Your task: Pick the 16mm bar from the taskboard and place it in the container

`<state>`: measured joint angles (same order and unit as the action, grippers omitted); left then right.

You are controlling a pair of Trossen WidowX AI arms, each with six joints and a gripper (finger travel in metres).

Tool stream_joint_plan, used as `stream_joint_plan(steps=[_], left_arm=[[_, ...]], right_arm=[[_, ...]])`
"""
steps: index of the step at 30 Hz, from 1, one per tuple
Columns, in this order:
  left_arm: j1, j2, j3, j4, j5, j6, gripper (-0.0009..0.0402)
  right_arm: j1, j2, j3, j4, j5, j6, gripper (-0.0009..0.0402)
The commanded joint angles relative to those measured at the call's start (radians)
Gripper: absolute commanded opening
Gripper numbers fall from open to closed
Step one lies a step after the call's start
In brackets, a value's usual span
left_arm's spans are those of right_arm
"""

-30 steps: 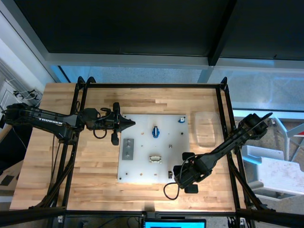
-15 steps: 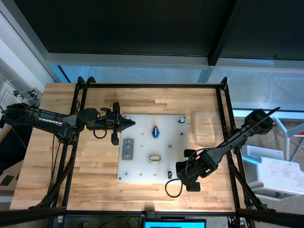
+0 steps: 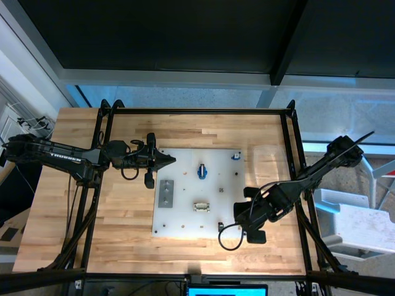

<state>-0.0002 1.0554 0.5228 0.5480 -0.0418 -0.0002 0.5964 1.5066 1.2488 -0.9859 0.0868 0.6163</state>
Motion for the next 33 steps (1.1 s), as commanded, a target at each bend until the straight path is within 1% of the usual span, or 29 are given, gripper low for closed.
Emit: stream_joint_plan(steps=[1,11,19,23,33], left_arm=[[0.000,0.000,0.000,0.000,0.000,0.000,0.0000],[0.000,0.000,0.000,0.000,0.000,0.000,0.0000],[0.000,0.000,0.000,0.000,0.000,0.000,0.0000],[0.000,0.000,0.000,0.000,0.000,0.000,0.0000],[0.000,0.000,0.000,0.000,0.000,0.000,0.0000]], right_arm=[[-0.013,-0.016,0.011,-0.007,0.000,0.001,0.0027],[-0.034,-0.026,0.012,-0.008,0.000,0.000,0.0028],[-0.079,-0.040,0.010,-0.029,-0.001,0.005,0.0028],[-0.134,-0.066,0.008,-0.069,-0.001,0.008,0.0027],[-0.313,-0.190,-0.074,-0.135,-0.001,0.006,0.0028]])
